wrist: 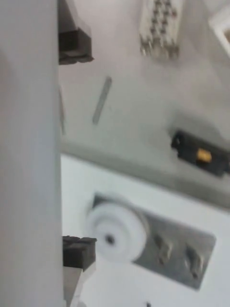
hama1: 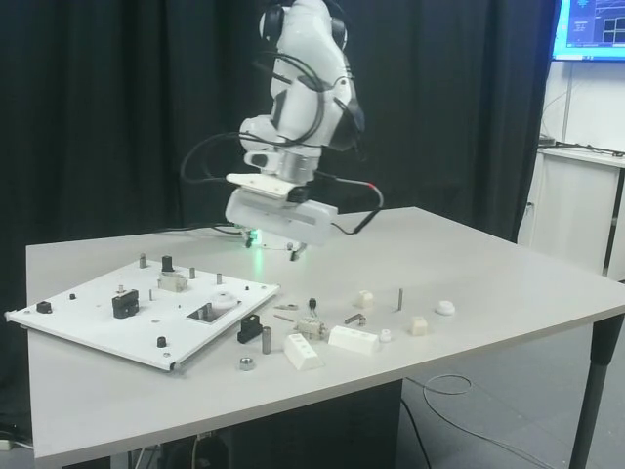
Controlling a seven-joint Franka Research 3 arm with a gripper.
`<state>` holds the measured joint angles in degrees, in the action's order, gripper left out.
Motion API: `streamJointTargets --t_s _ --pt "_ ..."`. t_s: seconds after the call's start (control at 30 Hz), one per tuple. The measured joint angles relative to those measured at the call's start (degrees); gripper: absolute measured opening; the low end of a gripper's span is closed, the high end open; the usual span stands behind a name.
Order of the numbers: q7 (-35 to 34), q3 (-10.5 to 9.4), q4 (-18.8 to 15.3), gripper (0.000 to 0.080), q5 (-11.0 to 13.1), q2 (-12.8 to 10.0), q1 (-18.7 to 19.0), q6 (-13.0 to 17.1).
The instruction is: Remove large gear.
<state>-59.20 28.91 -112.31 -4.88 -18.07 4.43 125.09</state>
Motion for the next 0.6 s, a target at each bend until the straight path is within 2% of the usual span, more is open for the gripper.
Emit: streamJointTargets --t_s 0.27,0.43,0.6 --pt "3.3 0.15 -0.3 0.0800 0.7 0.0 -4.1 0.8" --pt "5.5 0.46 -1.1 0.0800 2.7 0.0 -6.5 1.9" --pt "9.0 1.89 -2.6 0.0800 5.2 0.0 -7.9 3.3"
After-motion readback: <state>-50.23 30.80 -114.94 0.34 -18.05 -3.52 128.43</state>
